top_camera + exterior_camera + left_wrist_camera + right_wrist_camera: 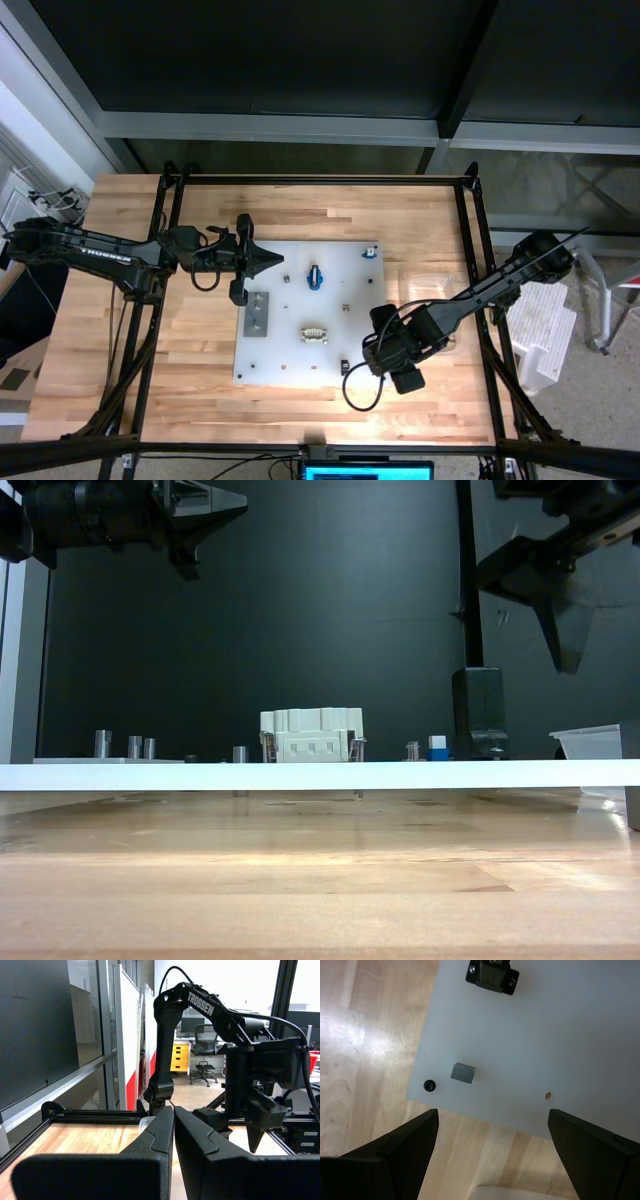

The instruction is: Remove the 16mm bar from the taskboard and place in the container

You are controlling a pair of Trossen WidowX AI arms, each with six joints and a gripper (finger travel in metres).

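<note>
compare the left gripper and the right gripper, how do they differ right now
Fingers: the left gripper is shut, its fingers pressed together; the right gripper is open wide.
Pose: the left gripper lies level, while the right gripper points down.
Place: the left gripper is above the far left part of the white board; the right gripper is above its near right edge.
Shared: both hang well above the board and hold nothing.
</note>
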